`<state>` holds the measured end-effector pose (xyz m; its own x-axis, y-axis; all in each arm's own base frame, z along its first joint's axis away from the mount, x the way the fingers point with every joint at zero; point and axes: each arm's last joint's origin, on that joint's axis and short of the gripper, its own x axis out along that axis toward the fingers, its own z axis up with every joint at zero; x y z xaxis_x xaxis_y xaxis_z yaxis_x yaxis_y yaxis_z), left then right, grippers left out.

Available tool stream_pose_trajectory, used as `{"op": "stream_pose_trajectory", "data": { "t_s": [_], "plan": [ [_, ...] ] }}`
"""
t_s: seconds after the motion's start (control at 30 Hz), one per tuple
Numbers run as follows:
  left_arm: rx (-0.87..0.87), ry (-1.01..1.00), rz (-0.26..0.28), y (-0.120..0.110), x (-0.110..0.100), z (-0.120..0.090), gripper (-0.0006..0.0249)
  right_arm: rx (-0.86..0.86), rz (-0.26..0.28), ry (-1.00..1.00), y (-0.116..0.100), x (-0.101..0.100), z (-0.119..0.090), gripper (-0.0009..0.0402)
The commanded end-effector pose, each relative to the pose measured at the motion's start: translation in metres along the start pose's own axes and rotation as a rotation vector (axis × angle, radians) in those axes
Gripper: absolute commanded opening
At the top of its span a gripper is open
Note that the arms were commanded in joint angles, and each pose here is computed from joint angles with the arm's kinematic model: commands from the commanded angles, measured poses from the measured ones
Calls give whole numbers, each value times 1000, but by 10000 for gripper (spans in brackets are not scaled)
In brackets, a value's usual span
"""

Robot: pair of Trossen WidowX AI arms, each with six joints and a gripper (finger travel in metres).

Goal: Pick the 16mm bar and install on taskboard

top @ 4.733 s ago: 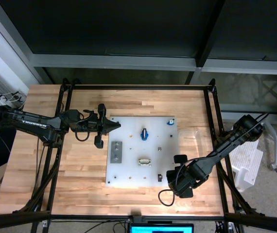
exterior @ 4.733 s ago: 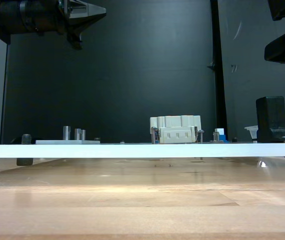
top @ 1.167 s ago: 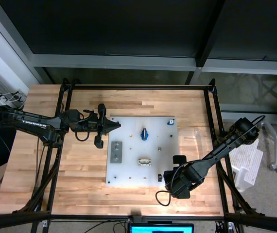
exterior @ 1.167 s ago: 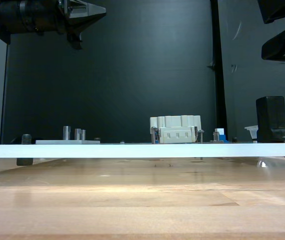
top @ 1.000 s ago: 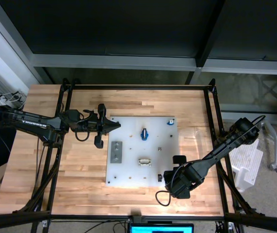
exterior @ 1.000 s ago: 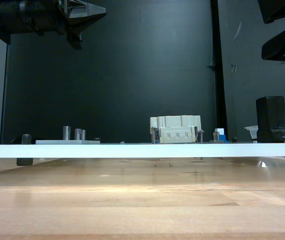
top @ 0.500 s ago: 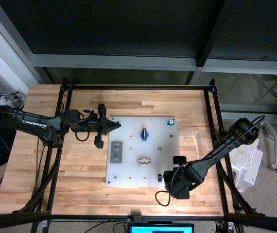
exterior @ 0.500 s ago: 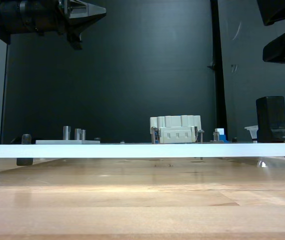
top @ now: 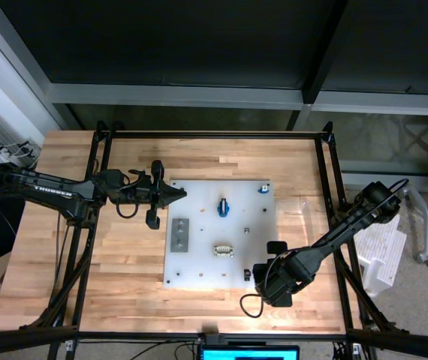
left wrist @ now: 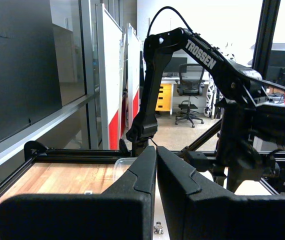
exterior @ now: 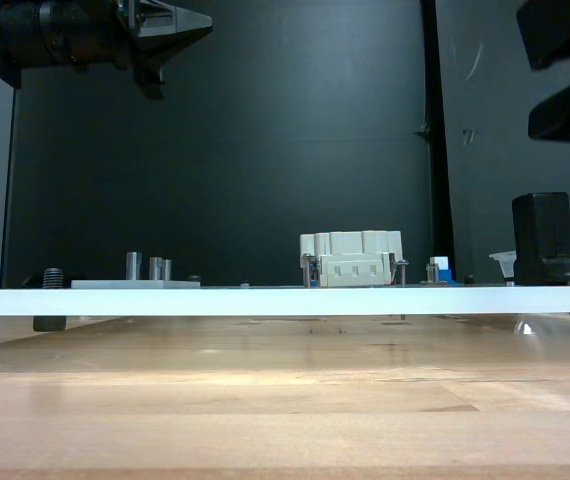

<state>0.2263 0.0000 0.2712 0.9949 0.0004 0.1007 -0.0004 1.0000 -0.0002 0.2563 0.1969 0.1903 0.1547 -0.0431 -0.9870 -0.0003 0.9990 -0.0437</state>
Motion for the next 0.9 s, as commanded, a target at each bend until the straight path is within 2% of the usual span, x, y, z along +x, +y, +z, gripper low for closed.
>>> {"op": "stream_pose_trajectory", "data": {
  "t_s": [0.03, 0.33, 0.67, 0.9],
  "plan": [
    [0, 0, 0, 0, 0, 0, 0, -1, 2, -3, 0, 1, 0, 13],
    [0, 0, 0, 0, 0, 0, 0, 0, 4, -5, 1, 0, 0, 87],
    [0, 0, 0, 0, 0, 0, 0, 1, 14, -18, 0, -6, 1, 208],
    [0, 0, 0, 0, 0, 0, 0, -17, 44, -59, -6, -24, -1, 252]
  ]
}}
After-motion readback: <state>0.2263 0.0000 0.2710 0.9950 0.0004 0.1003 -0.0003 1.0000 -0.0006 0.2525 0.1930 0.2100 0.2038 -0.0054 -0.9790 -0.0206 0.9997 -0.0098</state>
